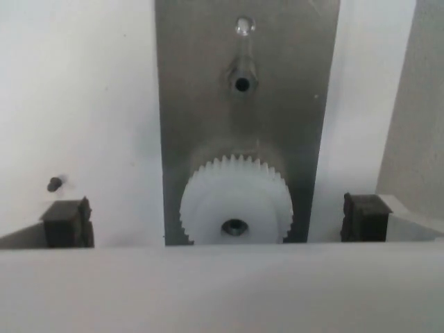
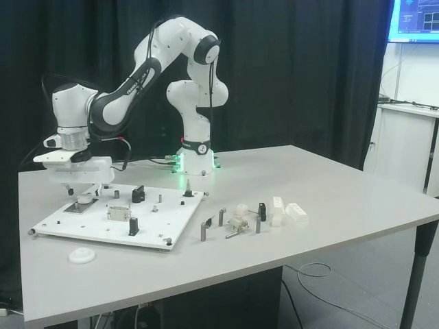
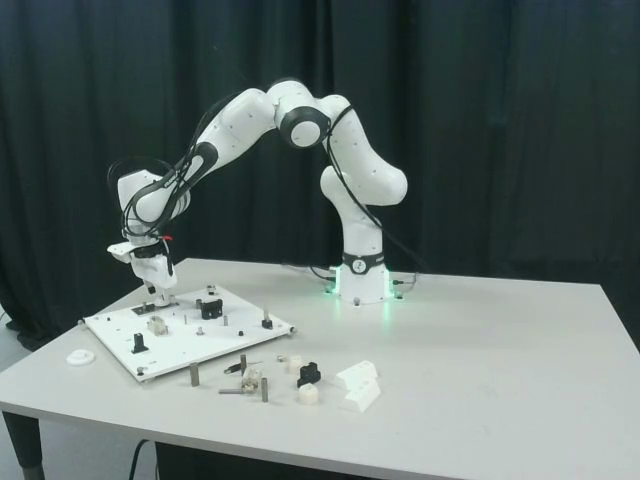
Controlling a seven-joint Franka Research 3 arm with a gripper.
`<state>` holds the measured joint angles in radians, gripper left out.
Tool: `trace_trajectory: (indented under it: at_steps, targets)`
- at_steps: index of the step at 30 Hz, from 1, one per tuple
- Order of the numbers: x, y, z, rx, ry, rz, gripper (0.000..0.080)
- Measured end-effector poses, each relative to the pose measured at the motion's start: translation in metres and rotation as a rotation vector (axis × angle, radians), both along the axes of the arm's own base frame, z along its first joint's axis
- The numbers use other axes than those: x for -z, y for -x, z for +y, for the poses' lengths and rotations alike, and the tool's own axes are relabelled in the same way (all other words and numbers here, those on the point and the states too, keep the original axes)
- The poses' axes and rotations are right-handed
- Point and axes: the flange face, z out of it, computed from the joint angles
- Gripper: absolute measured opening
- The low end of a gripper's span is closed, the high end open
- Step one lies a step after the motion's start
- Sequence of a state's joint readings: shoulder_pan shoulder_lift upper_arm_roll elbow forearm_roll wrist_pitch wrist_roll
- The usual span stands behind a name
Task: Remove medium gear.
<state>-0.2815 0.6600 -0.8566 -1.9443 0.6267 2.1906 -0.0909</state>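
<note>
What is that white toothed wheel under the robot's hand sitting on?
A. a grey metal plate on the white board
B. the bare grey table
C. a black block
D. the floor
A: in the wrist view the white gear lies on a grey metal plate, which is set into the white board, between the gripper's two black fingertips.
</note>
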Motion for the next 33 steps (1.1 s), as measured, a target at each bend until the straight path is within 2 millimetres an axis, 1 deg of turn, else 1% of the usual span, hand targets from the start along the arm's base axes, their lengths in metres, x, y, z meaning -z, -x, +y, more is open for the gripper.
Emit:
trace_trajectory:
  at_steps: [21, 33]
  targets:
    - [0.012, 0.006, 0.005, 0.015, 0.038, 0.000, 0.0800]
    - [0.016, 0.005, 0.008, 0.012, 0.053, 0.001, 0.0800]
